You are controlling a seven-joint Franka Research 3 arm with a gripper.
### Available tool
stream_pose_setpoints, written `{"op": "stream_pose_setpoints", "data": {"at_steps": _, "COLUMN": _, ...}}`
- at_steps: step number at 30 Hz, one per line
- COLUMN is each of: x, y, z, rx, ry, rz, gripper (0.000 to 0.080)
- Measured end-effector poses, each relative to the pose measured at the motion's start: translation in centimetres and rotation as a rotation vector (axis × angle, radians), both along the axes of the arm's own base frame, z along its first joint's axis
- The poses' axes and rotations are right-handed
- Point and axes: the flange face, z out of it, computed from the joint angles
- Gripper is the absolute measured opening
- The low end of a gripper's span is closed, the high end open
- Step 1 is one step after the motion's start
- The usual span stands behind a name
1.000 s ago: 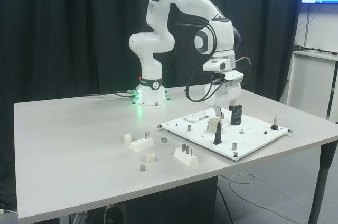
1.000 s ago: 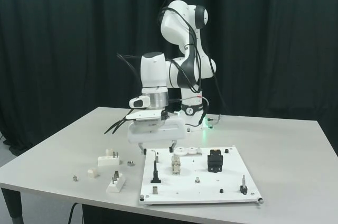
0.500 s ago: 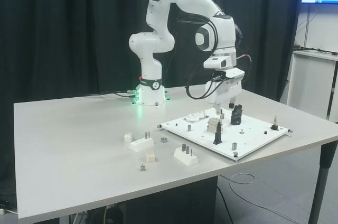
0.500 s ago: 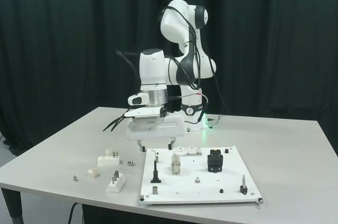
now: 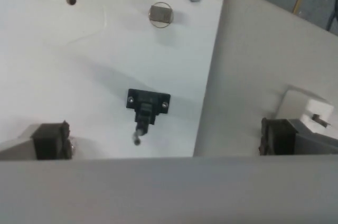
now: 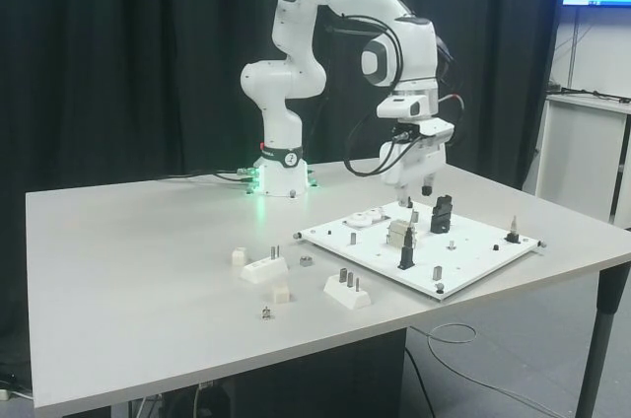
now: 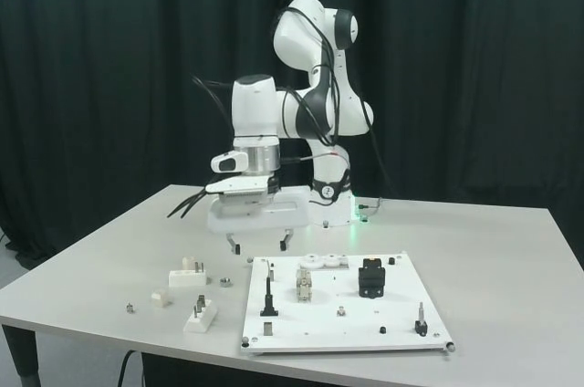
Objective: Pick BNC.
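The claw (image 7: 259,244) hangs with fingers spread apart and empty above the white board's (image 7: 401,319) edge, the upright black BNC (image 7: 268,298) standing clear below it on the table (image 7: 511,259).

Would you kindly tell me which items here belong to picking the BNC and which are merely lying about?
Job: BNC connector, open claw, white board that holds the connector.
Lying about: white block on the table, small grey part, black housing.

Two room views face the arm (image 6: 335,4) and white board (image 7: 347,309) from different sides — wrist view looks down, close.
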Motion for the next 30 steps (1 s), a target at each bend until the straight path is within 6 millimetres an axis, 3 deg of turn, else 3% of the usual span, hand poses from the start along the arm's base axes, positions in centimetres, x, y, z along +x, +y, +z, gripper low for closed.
{"op": "stream_pose_setpoints", "data": {"at_steps": 30, "x": 0.5, "y": -1.0, "z": 2.0, "rx": -0.004, "ry": 0.000, "rz": 0.013, "gripper": 0.0800}}
